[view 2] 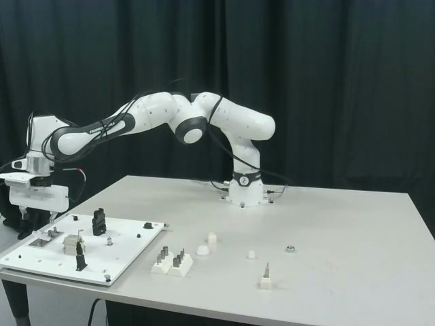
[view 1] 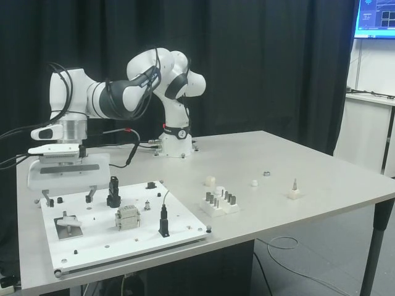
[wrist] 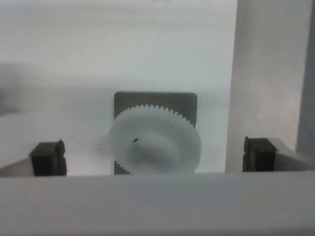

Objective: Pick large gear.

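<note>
In the wrist view the large gear [wrist: 155, 140], white and toothed, lies flat on a small grey plate [wrist: 162, 101]. My gripper [wrist: 152, 157] is open, with one black fingertip [wrist: 47, 158] on each side of the gear and wide gaps between. Neither pad touches it. From the first room view the gripper [view 1: 67, 198] hangs a short way above the grey plate [view 1: 69, 227] at the near left of the white board [view 1: 136, 243]. The second room view shows the gripper [view 2: 38, 217] over the board's left end [view 2: 20, 261].
On the board stand black connectors [view 1: 113, 192], a black plug [view 1: 165, 222] and a grey block [view 1: 125, 217]. To the right on the table are white peg holders [view 1: 219, 202], small white parts [view 1: 253, 183], a nut [view 1: 266, 174] and a peg stand [view 1: 294, 192].
</note>
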Available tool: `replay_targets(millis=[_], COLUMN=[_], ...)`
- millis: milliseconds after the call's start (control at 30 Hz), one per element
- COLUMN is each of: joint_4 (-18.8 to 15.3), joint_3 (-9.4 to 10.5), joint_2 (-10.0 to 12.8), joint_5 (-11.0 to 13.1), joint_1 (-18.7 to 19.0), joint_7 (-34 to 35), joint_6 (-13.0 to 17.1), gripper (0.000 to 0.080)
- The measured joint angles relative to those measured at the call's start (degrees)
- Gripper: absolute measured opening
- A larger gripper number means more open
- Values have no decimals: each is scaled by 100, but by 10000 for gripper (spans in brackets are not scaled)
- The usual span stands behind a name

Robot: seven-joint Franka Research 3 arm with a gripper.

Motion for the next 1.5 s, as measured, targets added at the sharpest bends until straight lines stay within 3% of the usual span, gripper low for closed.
replay_targets(millis=[633,1033,1500], joint_4=[0,0,13], joint_3=[-159,-274,-322], joint_2=[-6,-8,-12], joint_5=[0,-39,-249], joint_1=[83,192,287], joint_7=[243,1042,1891], joint_6=[-16,-38,-237], gripper=[800,800,800])
